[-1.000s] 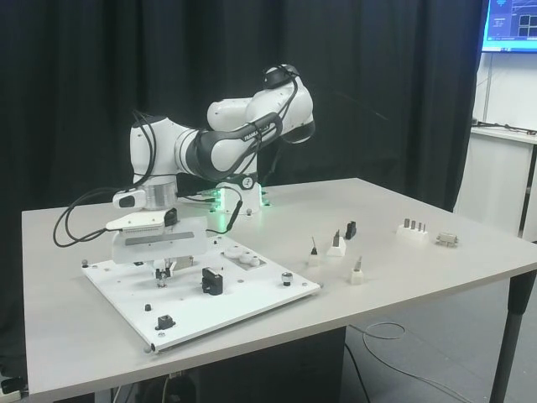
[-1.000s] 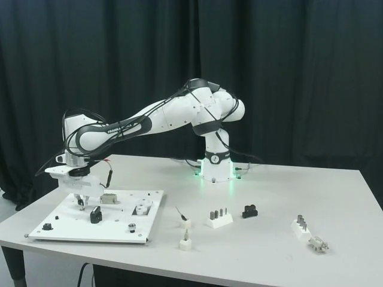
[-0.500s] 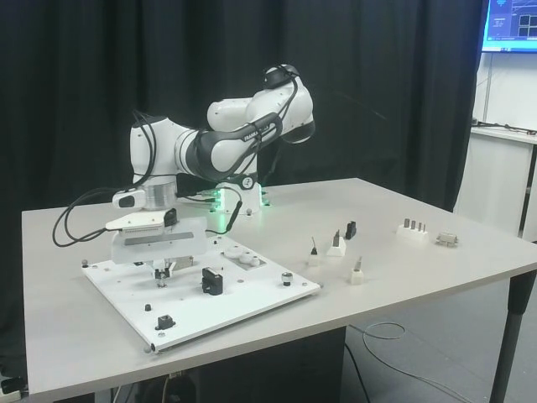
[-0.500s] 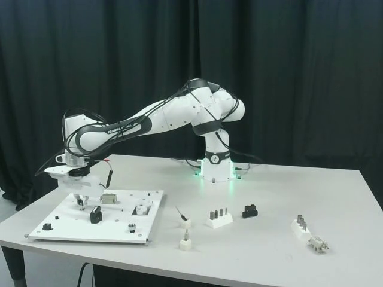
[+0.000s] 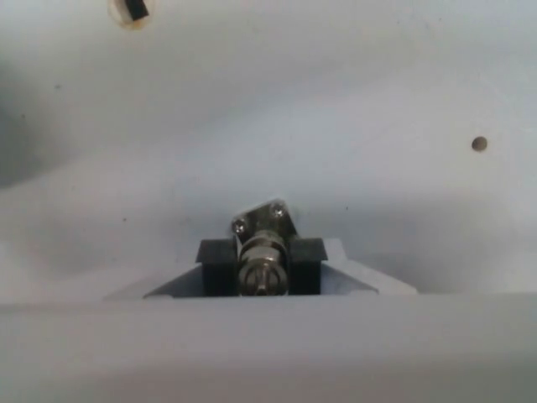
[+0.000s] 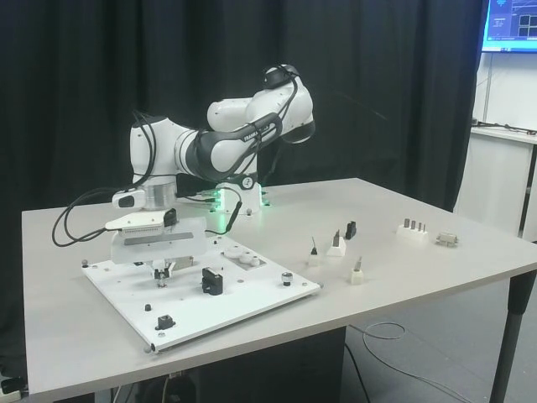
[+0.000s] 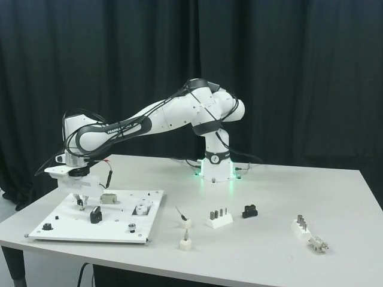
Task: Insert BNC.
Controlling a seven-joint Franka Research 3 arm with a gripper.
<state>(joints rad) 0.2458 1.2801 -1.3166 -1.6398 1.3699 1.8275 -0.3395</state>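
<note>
In the wrist view a metal BNC connector (image 5: 263, 254) stands on a square flange with two screws on the white board (image 5: 352, 126). My gripper (image 5: 262, 270) is shut on the connector, with a black finger pad (image 5: 216, 265) against each side of it. From the room views the gripper (image 6: 160, 272) (image 7: 80, 203) hangs low over the far left part of the white board (image 6: 252, 295) (image 7: 116, 226). The white hand hides the connector there.
On the board stand a black block (image 6: 211, 281) (image 7: 95, 214), a small black part (image 6: 164, 321) and white round parts (image 6: 239, 253). Small holders (image 6: 336, 243) (image 6: 412, 230) and a metal plug (image 6: 445, 240) sit on the grey table to the right.
</note>
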